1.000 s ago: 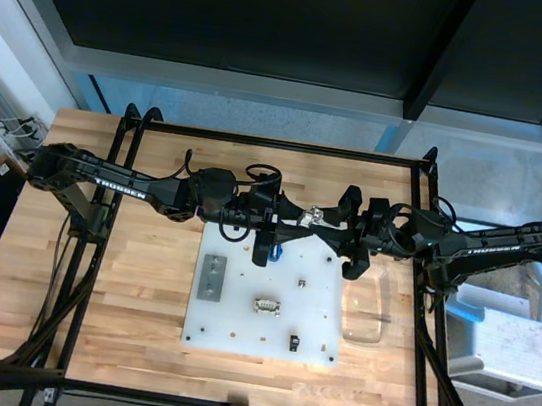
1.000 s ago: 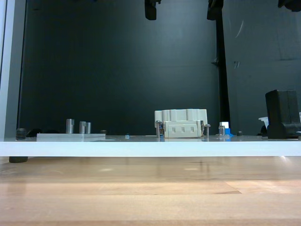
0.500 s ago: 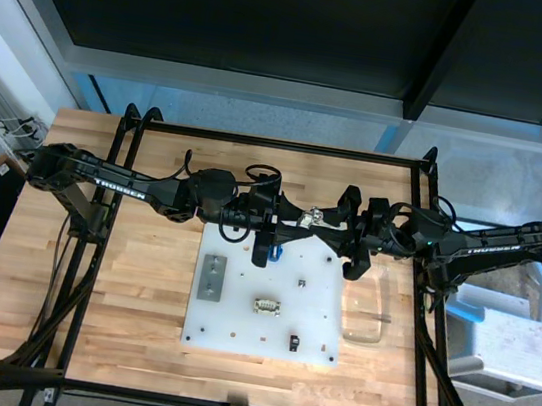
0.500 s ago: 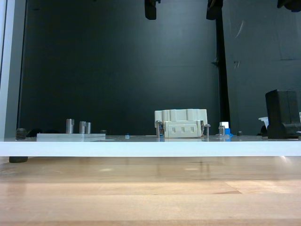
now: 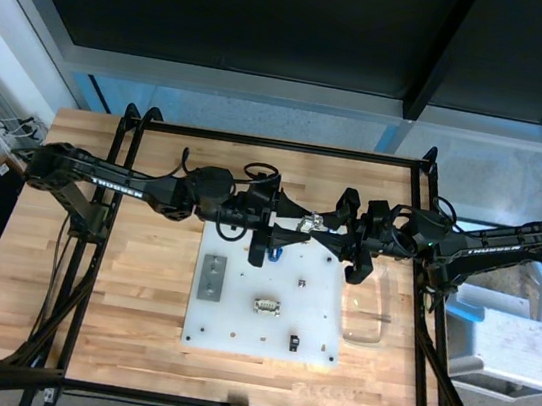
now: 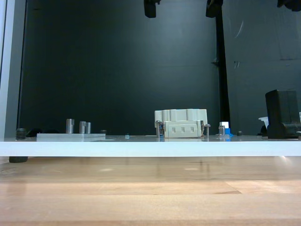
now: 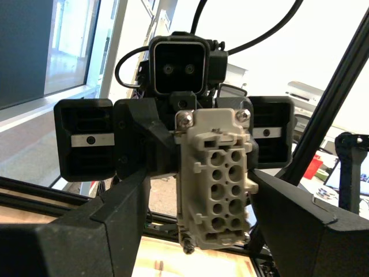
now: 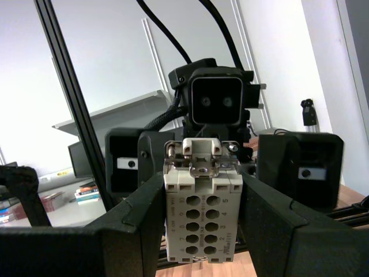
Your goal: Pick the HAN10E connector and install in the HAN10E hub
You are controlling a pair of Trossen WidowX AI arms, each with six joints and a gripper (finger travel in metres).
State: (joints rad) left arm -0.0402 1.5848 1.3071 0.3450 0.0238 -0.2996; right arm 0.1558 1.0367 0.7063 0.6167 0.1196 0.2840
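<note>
The HAN10E connector (image 5: 313,221) hangs in mid-air above the far edge of the white board, between the two arms. My right gripper (image 8: 202,231) is shut on it, and its fingers (image 8: 147,219) press both sides of the pale block (image 8: 202,208). My left gripper (image 7: 199,219) faces the connector (image 7: 214,184) from the other side. It is open, with a gap beside one finger (image 7: 124,219). From above, the left gripper (image 5: 292,229) sits just left of the right gripper (image 5: 321,226). The HAN10E hub (image 5: 266,306) stands on the board, also showing in the low view (image 6: 182,128).
On the white board (image 5: 233,331) are a grey metal block (image 5: 212,278), a blue upright piece (image 5: 275,254) under the left arm and a small black component (image 5: 294,343). A clear tray (image 5: 368,320) lies to the right of the board.
My left arm has drawn back slightly to the left, away from the connector. The connector has stayed in the right gripper, a touch lower in the high view.
</note>
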